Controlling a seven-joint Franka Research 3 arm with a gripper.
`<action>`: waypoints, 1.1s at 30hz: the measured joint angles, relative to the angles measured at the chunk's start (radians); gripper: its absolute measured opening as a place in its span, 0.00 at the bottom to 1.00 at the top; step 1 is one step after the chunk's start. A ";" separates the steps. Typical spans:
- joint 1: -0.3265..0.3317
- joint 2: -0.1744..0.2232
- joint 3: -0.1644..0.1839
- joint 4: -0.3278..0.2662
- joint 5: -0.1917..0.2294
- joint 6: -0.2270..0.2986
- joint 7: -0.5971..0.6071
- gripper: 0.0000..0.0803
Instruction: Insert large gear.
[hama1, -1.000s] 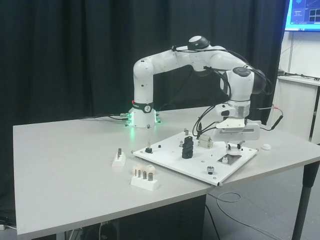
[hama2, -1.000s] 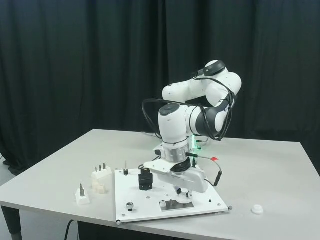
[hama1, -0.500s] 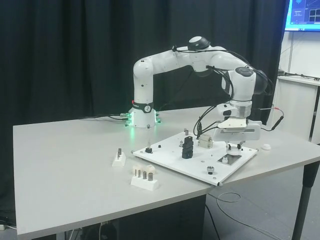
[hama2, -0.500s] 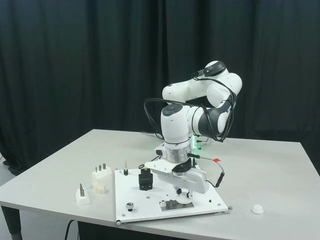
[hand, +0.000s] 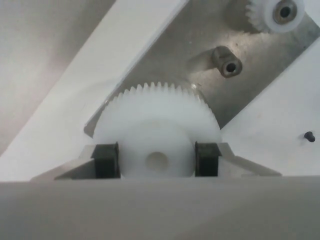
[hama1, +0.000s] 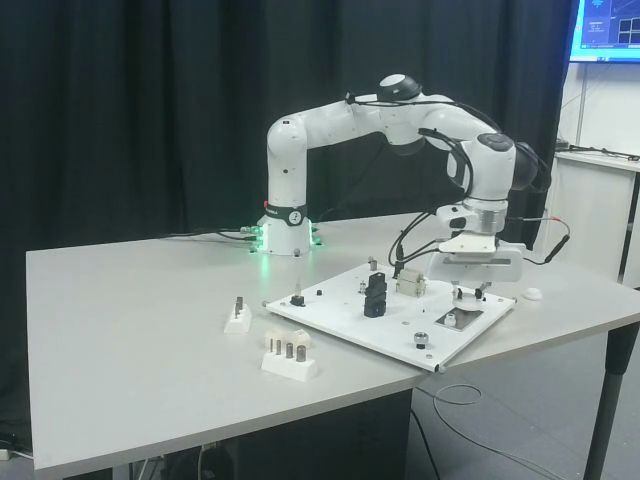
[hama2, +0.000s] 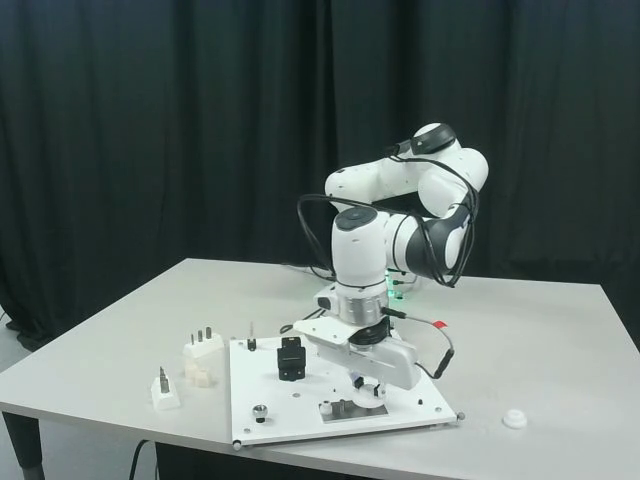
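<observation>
I see the end effector (hand: 156, 159) pinching the large gear (hand: 156, 131) by its hub, one black finger pad (hand: 106, 160) on each side, teeth facing away from the wrist. The gear hangs over the grey metal plate (hand: 170, 55) set in the white board (hama1: 385, 310), apart from the bare peg (hand: 226, 61) and from the small gear (hand: 276, 14) that sits on the far peg.

Compared with a second ago, the arm's elbow and forearm have swung outward: in the first room view the wrist housing (hama1: 497, 160) now sits further toward the screen side, and in the second room view the arm (hama2: 355, 240) has shifted toward the table's (hama1: 130, 340) far end. The end effector (hama2: 368, 388) has barely moved and stays low over the plate at the board's corner. The black block (hama1: 374, 294), the white fixtures (hama1: 290, 356) and the loose white cap (hama2: 514, 419) lie where they did.
</observation>
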 joint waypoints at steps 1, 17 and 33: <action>0.001 0.000 0.000 0.000 -0.001 0.001 0.000 0.41; -0.001 0.000 -0.001 -0.002 0.004 -0.002 0.007 0.41; -0.022 -0.001 -0.003 -0.005 0.051 -0.035 0.034 0.41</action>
